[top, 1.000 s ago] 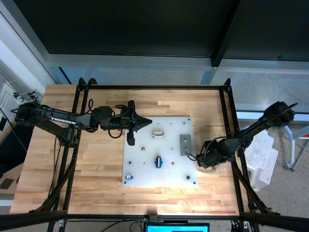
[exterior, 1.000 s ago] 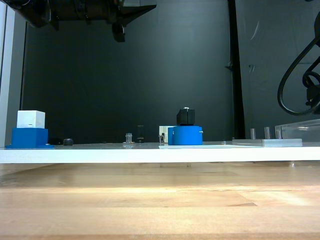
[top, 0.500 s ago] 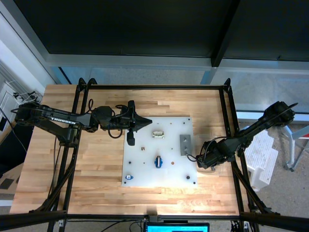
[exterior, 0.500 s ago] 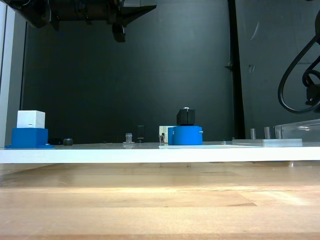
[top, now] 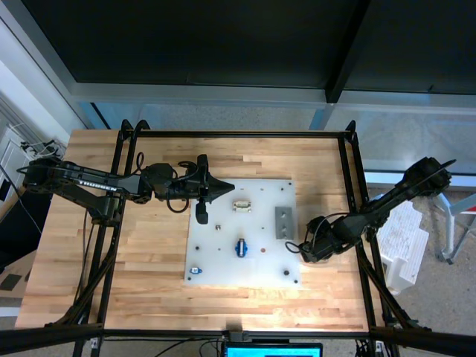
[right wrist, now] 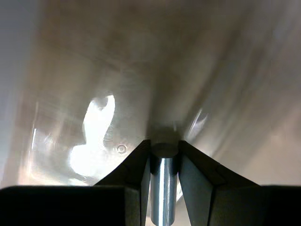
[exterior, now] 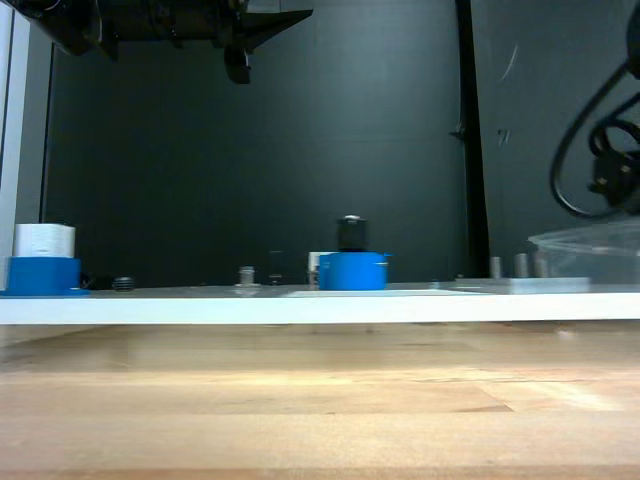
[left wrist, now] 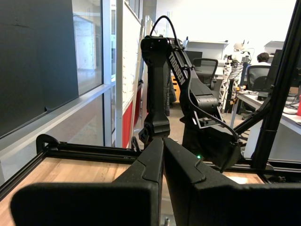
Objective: Pick the 16mm cylinder and install on the taskboard
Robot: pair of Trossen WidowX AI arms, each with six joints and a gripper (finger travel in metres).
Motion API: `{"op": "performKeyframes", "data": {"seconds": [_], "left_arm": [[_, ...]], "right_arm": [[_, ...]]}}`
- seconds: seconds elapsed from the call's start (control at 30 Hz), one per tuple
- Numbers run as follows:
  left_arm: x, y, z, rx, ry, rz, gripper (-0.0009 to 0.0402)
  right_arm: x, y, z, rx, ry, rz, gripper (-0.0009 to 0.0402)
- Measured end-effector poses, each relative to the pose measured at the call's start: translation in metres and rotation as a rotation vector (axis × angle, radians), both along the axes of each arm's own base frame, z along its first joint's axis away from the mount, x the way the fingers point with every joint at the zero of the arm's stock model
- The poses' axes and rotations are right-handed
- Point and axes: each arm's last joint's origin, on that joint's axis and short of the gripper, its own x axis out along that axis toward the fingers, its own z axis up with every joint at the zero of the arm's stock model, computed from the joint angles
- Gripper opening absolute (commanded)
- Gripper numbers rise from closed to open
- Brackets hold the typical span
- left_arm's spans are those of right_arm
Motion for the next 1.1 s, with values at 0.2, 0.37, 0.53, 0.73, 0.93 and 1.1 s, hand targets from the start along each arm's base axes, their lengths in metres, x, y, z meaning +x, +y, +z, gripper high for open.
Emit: {"op": "performKeyframes", "data": {"seconds": [0.2,0.37,0.53,0.73,0.93,1.1], "left_arm": [[0.0,0.0,0.0,0.0,0.0,0.0,0.0],[0.0,0.0,0.0,0.0,0.0,-0.001,0.0],[0.0,0.0,0.001,0.0,-0.007,0.0,0.0],[0.0,0.0,0.002,0.0,-0.011,-0.001,0.0],[0.0,0.0,0.002,-0.001,-0.01,-0.001,0.0],[0.0,0.0,0.002,-0.022,-0.013,-0.003,0.0007]], "right_arm": [[0.004,-0.003,0.029,-0.092,-0.085,0.062,0.0],[-0.001,-0.008,0.049,-0.096,-0.101,0.08,0.0],[-0.005,-0.011,0.06,-0.11,-0.164,0.138,0.0],[-0.007,-0.019,0.078,-0.186,-0.27,0.207,0.0],[0.002,-0.029,0.117,-0.326,-0.414,0.284,0.0],[0.013,-0.04,0.149,-0.456,-0.49,0.372,0.0]]}}
